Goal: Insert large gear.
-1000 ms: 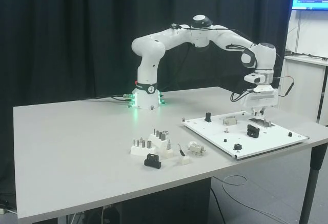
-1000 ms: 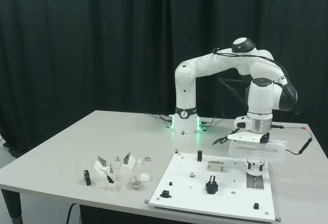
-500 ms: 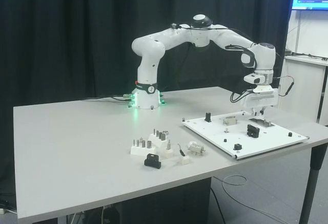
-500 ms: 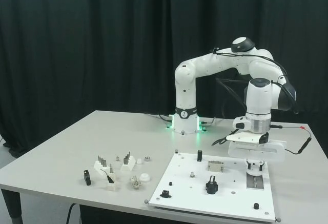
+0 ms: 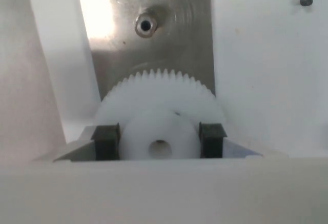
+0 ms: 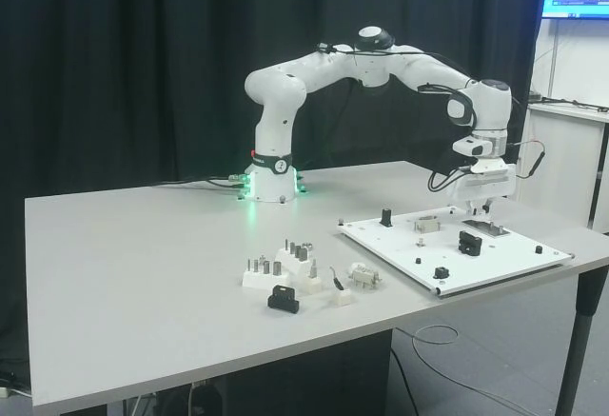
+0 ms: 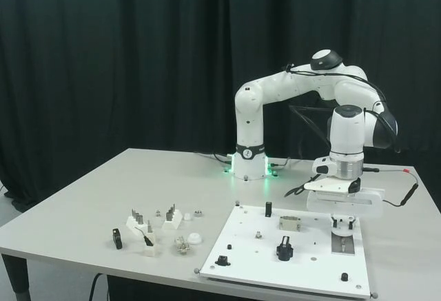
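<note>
White large gear (image 5: 161, 112) gripped by its hub in the pincer (image 5: 160, 141), hovering over the grey metal plate (image 5: 154, 39) on the board (image 7: 296, 260). Centre the bore over the peg (image 5: 146, 26), descend straight, release only once seated.

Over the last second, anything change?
The arm's wrist rose slightly above the white board and shifted a little toward the base. The gripper stays shut on the gear, over the metal plate. Loose parts on the table unchanged.
</note>
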